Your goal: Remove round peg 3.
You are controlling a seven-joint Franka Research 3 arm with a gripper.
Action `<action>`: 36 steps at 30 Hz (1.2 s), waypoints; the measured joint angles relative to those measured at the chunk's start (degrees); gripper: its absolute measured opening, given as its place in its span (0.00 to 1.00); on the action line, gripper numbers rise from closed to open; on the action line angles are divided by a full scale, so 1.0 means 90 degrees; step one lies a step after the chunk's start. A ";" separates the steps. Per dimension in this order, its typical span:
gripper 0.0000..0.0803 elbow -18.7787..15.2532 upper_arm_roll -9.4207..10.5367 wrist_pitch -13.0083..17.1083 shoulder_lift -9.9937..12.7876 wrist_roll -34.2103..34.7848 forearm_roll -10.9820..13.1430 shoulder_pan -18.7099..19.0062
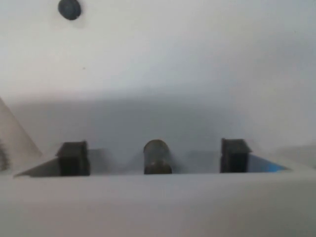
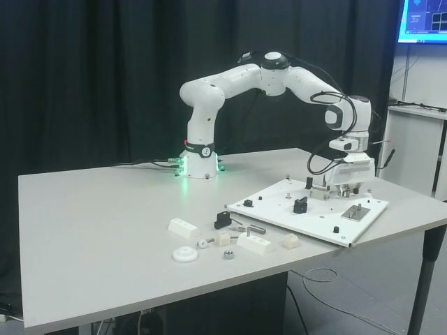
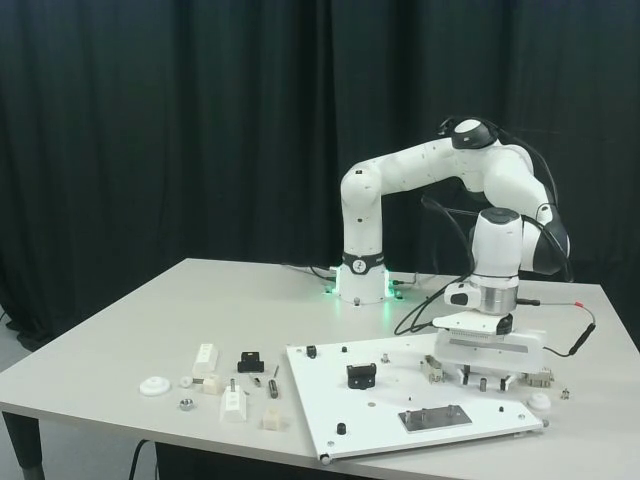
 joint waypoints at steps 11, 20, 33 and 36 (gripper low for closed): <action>0.39 0.0001 0.0068 -0.0029 0.0000 0.0005 0.0006 -0.0083; 0.13 0.0085 0.0100 -0.0131 -0.0025 0.0005 0.0058 -0.0164; 0.13 0.0147 0.0093 -0.0241 -0.0030 0.0005 0.0036 -0.0226; 0.13 0.0158 0.0071 -0.0277 -0.0042 0.0005 0.0004 -0.0225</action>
